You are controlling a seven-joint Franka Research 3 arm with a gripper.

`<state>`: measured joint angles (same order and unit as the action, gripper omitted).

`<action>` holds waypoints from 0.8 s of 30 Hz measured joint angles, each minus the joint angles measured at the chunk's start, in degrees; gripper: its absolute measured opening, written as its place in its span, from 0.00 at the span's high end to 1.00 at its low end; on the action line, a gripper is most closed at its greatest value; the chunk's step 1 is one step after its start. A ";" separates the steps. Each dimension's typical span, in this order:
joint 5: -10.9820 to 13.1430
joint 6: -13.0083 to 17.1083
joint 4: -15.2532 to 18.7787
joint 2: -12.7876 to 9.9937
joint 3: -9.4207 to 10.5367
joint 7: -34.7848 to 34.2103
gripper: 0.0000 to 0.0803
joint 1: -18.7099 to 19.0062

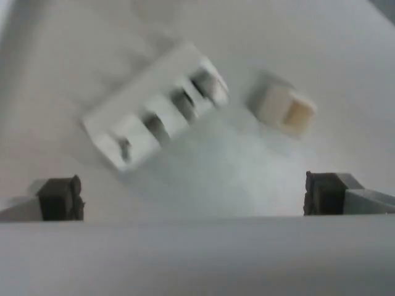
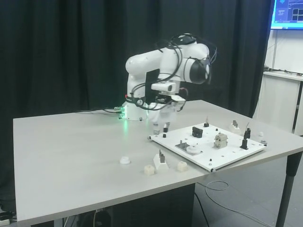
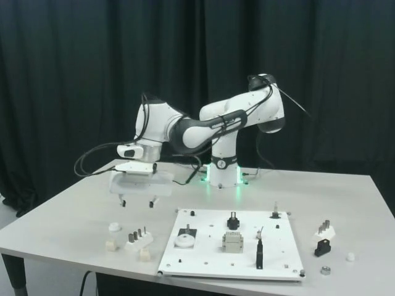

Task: Pick medium gear.

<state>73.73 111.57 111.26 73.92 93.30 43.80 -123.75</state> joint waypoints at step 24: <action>6.14 3.05 9.90 1.07 1.61 6.79 0.00 -1.80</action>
<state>79.87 114.62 121.16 74.99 94.91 50.59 -125.56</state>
